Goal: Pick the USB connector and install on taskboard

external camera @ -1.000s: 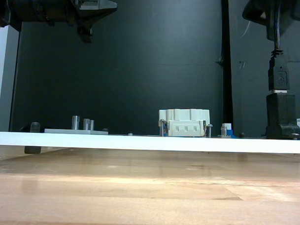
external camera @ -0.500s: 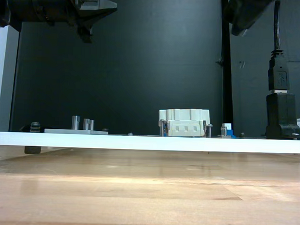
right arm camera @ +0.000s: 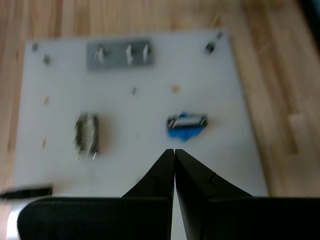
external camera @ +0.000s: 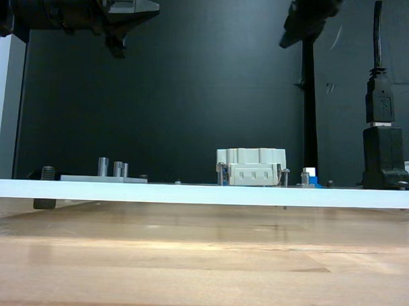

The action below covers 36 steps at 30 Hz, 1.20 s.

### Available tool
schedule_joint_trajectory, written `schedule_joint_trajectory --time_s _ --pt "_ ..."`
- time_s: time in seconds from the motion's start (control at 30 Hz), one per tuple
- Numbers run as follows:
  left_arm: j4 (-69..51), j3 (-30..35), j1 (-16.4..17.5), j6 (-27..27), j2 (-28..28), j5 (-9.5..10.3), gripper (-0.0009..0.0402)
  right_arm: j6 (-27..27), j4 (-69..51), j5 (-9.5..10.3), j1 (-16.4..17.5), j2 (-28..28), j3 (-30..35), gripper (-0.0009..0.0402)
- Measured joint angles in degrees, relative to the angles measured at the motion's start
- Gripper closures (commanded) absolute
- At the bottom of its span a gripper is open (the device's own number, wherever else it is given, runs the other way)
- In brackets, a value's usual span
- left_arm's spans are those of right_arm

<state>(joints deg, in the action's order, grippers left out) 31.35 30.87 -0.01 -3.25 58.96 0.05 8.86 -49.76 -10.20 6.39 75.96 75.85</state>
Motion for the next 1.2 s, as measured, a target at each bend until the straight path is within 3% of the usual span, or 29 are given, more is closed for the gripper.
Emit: schedule_joint_trajectory --time_s 0.13,0.47,0.9,1.07,1.2 --pt "0.00 0.00 0.00 0.00 0.00 0.00 0.0393 -2.25 7.28 4.07 -2.25 -2.54 -3.63 0.0393" --pt "0.00 0.00 0.00 0.00 0.00 0.00 0.0393 -4.24 28.41 4.39 -4.50 -9.77 -16.02 0.0393" --pt "0.00 0.00 0.00 0.00 0.00 0.00 0.0393 -6.29 55.87 4.48 -5.05 -15.93 -30.95 0.0393" --pt "0.00 0.00 0.00 0.00 0.00 0.00 0.0393 -5.99 63.63 8.09 -6.45 -16.46 -34.62 0.0393" --pt "0.00 0.00 0.00 0.00 0.00 0.00 0.0393 -5.57 69.16 8.28 -6.62 -16.48 -36.96 0.0393"
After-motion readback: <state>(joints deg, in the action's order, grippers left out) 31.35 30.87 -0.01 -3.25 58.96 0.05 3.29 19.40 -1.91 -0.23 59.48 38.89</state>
